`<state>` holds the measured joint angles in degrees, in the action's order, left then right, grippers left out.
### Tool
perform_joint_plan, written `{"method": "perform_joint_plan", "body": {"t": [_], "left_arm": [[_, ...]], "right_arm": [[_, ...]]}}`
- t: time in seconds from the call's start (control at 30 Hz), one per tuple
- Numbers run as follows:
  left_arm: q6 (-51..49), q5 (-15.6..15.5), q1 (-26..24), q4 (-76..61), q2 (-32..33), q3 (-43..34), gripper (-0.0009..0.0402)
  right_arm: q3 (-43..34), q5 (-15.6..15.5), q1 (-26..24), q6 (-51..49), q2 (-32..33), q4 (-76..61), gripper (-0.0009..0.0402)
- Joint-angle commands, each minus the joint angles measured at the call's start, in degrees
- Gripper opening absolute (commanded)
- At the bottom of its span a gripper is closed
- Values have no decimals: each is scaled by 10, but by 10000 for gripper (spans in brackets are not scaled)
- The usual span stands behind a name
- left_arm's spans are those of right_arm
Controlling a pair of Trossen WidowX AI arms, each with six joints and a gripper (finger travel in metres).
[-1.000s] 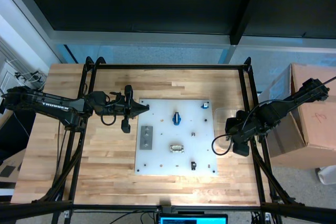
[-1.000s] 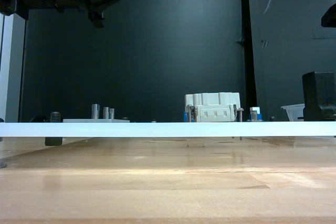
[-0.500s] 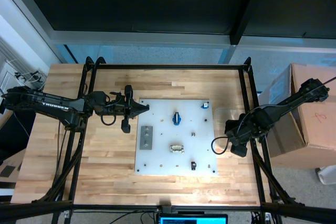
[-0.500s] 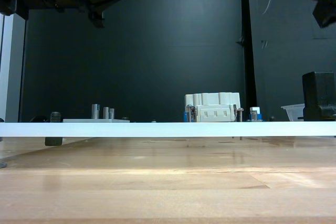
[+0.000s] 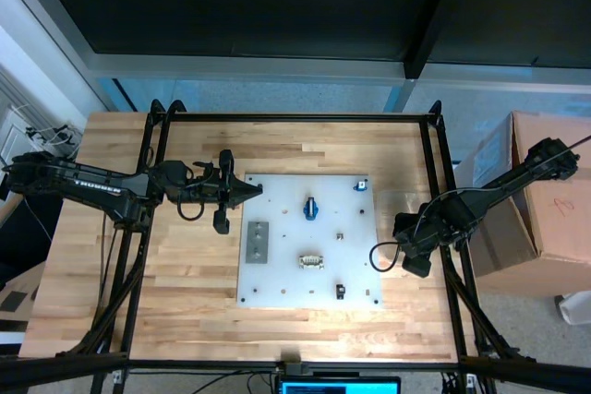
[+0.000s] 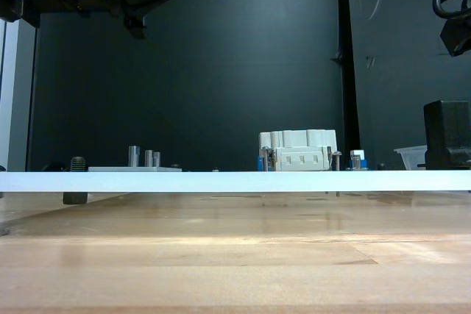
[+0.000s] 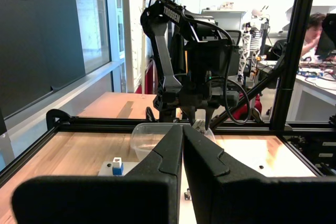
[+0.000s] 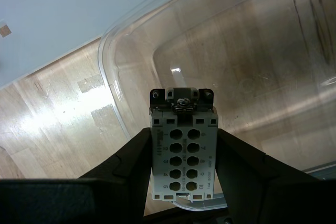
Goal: Remove the HAN10E connector from the taskboard and place in the container
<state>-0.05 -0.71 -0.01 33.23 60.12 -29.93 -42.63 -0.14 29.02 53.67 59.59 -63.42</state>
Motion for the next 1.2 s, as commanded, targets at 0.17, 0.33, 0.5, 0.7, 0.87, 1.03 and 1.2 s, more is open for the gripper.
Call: {"method": "perform_joint_plan", "body": {"t": [0.17, 0.33, 0.5, 0.7, 0.87, 1.03, 1.2], "left_arm": [[0, 0, 0, 0, 0, 0, 0], [0, 0, 0, 0, 0, 0, 0], [0, 0, 0, 0, 0, 0, 0], [0, 0, 0, 0, 0, 0, 0], [0, 0, 0, 0, 0, 0, 0], [0, 0, 0, 0, 0, 0, 0], [0, 0, 0, 0, 0, 0, 0]], "right_arm": [[0, 1, 0, -1, 0, 0, 7], [0, 2, 0, -1, 0, 0, 7], [0, 7, 0, 3, 0, 1, 7], [12, 33, -2, 13, 0, 1, 7], [40, 36, -17, 16, 0, 2, 7], [71, 36, -32, 16, 0, 11, 7], [95, 37, -45, 16, 0, 36, 7]]}}
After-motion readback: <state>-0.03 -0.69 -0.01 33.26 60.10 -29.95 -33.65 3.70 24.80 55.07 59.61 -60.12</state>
